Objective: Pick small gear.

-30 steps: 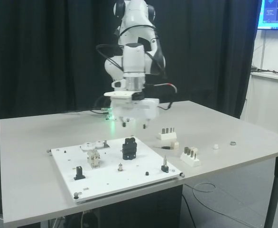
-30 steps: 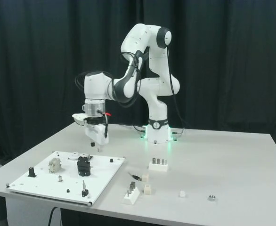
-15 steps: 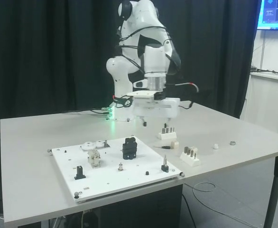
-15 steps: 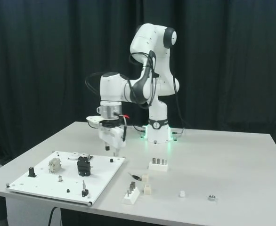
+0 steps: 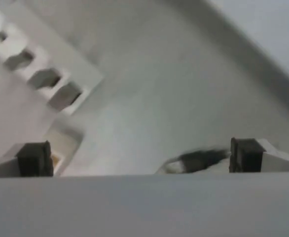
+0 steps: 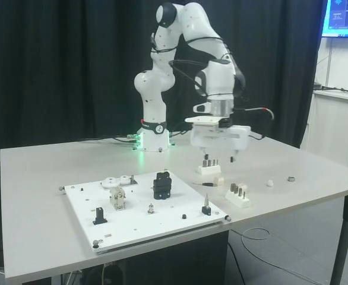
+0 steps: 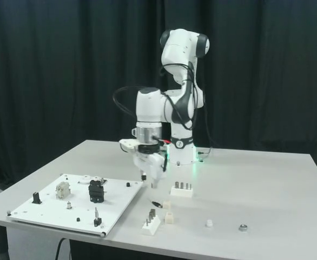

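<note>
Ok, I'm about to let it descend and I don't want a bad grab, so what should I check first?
1. Fingers open: ok, the pads are wide apart in the wrist view.
2. Nothing held: ok, the gap between them is bare.
3. Gripper off the table: ok, it hovers above the white pin block.
4. Small gear located: cannot tell which small part it is.
5. Gear under the gripper: not ok, the wrist view shows the pin block and no gear.
</note>
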Action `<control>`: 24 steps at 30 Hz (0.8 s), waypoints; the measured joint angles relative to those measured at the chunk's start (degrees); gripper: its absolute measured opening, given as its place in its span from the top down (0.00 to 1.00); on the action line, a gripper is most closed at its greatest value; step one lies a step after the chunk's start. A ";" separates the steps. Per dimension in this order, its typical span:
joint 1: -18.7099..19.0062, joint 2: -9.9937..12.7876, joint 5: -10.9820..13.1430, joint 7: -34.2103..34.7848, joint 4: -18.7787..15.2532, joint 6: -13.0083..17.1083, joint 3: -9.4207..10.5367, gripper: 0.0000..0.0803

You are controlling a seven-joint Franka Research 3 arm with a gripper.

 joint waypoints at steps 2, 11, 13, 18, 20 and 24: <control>0.42 0.61 0.00 1.36 0.68 -0.04 0.74 0.00; 1.25 3.56 0.00 8.31 4.63 -0.92 4.90 0.00; 1.26 4.18 0.00 10.49 5.68 -1.66 5.90 0.00; 1.30 5.73 0.00 16.32 8.38 -3.89 8.19 0.00; 1.33 6.39 0.00 17.78 9.43 -4.63 8.98 0.00; 1.43 7.75 0.00 20.46 11.38 -5.75 10.43 0.00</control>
